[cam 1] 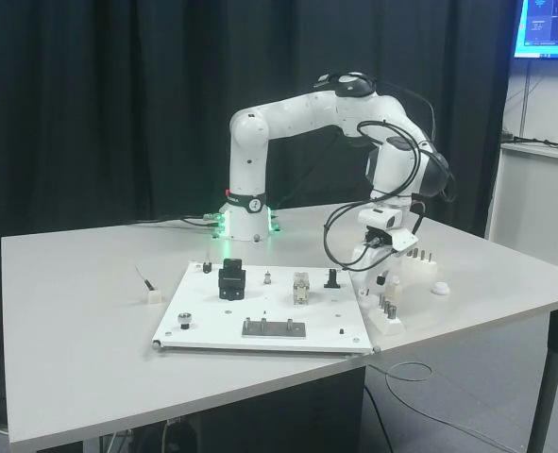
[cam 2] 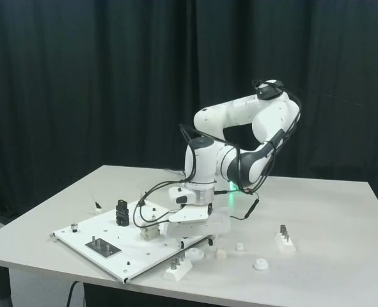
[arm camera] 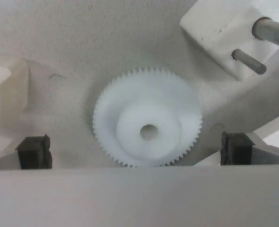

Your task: Pick large gear.

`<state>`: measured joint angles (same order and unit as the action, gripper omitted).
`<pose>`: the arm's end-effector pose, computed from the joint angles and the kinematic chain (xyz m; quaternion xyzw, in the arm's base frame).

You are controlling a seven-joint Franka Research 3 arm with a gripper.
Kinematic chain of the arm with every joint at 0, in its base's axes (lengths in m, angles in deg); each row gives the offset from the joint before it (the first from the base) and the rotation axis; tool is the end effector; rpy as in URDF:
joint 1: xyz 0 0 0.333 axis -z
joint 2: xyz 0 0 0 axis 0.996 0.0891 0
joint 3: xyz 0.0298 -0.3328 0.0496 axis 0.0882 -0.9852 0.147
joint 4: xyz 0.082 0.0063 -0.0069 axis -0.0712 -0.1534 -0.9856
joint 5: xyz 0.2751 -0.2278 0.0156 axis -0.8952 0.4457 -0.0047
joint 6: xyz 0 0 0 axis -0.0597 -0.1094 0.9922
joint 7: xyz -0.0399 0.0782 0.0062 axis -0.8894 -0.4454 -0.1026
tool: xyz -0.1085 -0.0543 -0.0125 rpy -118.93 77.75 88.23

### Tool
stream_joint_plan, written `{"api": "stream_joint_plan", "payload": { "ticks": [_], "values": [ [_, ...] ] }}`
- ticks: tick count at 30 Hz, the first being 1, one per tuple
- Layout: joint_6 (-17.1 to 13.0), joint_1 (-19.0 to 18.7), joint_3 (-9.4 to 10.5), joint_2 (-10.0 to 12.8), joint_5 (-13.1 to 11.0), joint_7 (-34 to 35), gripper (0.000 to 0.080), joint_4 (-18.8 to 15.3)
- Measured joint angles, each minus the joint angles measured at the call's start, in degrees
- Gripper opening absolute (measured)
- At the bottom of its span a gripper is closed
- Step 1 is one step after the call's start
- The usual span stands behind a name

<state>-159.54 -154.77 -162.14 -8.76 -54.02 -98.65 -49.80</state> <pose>0.5765 0.0972 0.2059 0.9869 -0.1526 -0.0304 0.0434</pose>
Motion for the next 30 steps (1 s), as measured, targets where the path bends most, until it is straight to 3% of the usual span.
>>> {"api": "stream_joint_plan", "payload": {
  "ticks": [30],
  "values": [
    [-0.19, 0.61, 1.85, 0.18, -0.5, 0.05, 0.08, -0.01]
  ]
}}
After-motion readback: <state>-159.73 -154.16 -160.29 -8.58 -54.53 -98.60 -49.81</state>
